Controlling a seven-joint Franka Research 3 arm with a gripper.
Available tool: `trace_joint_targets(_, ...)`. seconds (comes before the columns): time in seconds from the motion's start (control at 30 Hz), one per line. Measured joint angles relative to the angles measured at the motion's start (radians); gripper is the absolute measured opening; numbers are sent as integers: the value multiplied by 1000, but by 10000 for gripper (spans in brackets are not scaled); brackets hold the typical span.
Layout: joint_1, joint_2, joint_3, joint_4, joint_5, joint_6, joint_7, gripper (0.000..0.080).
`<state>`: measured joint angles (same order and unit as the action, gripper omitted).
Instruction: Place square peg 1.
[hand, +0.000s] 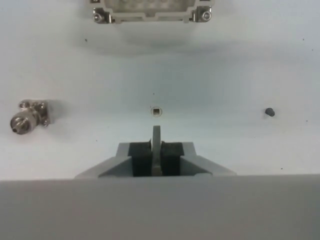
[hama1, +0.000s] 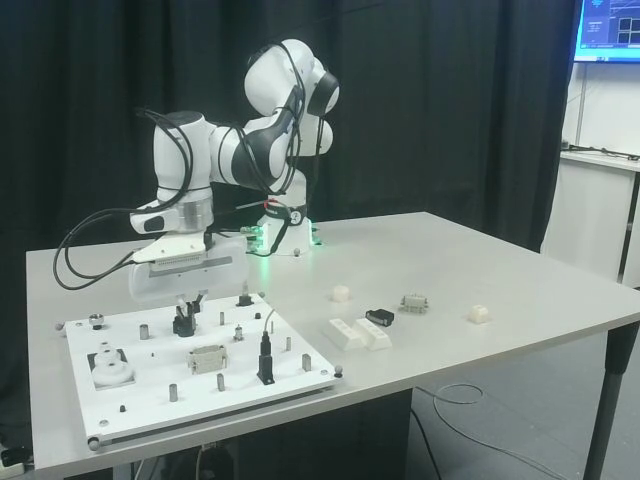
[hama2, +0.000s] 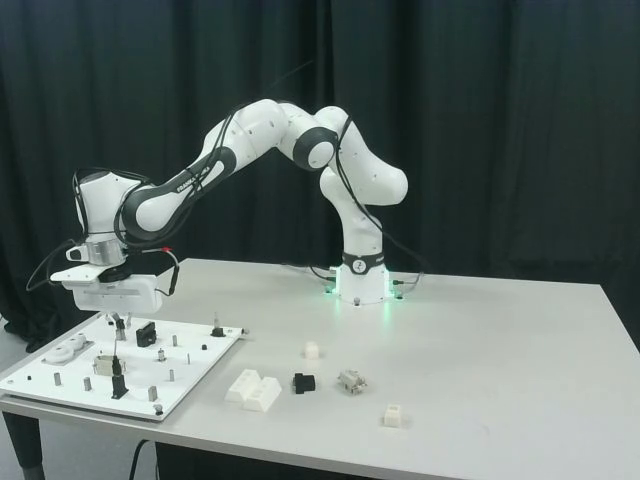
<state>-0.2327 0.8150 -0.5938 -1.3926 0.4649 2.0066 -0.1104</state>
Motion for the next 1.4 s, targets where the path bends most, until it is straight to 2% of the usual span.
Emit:
trace_joint_targets(1.13, 0, 0, -3, 8, 0, 0, 0, 36)
trace_joint_targets(1.4, 2, -1, -3, 18, 0, -16, 2, 36)
